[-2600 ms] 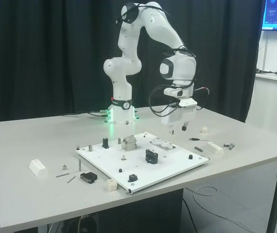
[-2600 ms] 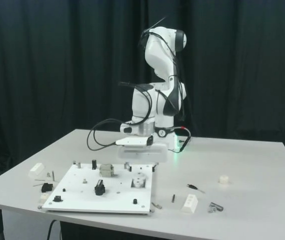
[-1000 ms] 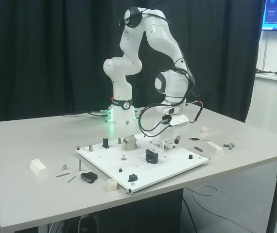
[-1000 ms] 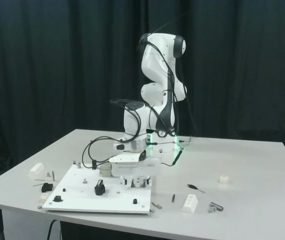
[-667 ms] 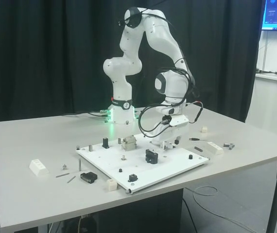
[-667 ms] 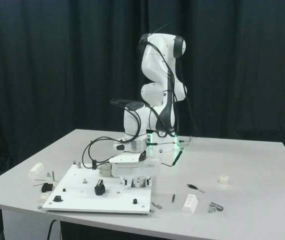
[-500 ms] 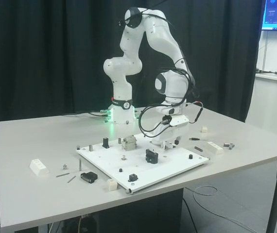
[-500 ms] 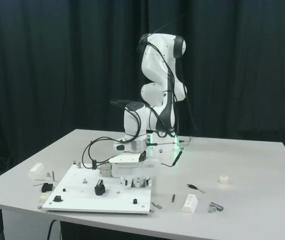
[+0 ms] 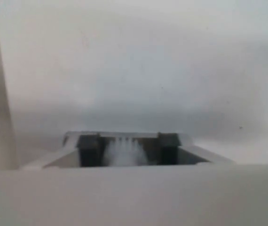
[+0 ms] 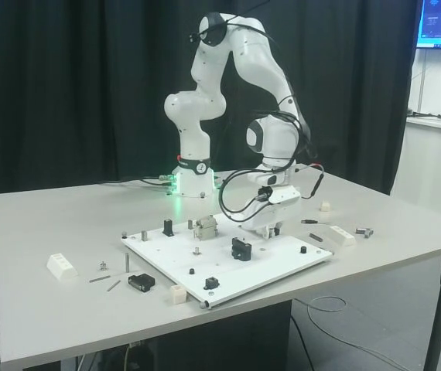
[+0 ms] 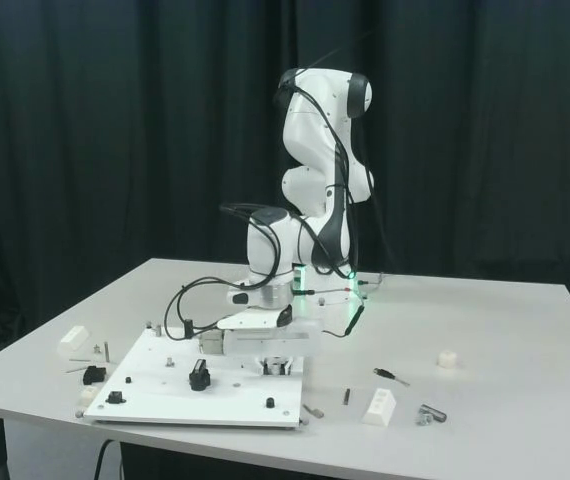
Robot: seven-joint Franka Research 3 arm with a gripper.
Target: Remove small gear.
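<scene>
While the claw (image 9: 123,149) pinches the small white toothed gear (image 9: 122,153) low over the white square board (image 10: 282,259), lifting straight up should avoid binding.

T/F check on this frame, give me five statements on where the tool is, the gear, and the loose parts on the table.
1. The tool is down at the white board. True.
2. A toothed white small gear sits between the two black fingers in the wrist view. True.
3. The tool hangs high above the table, clear of the board. False: it is low, right at the board's surface.
4. A small white block lies on the grey table, off the board. True.
5. The arm's base is bolted onto the white board. False: the base stands on the table behind the board.
</scene>
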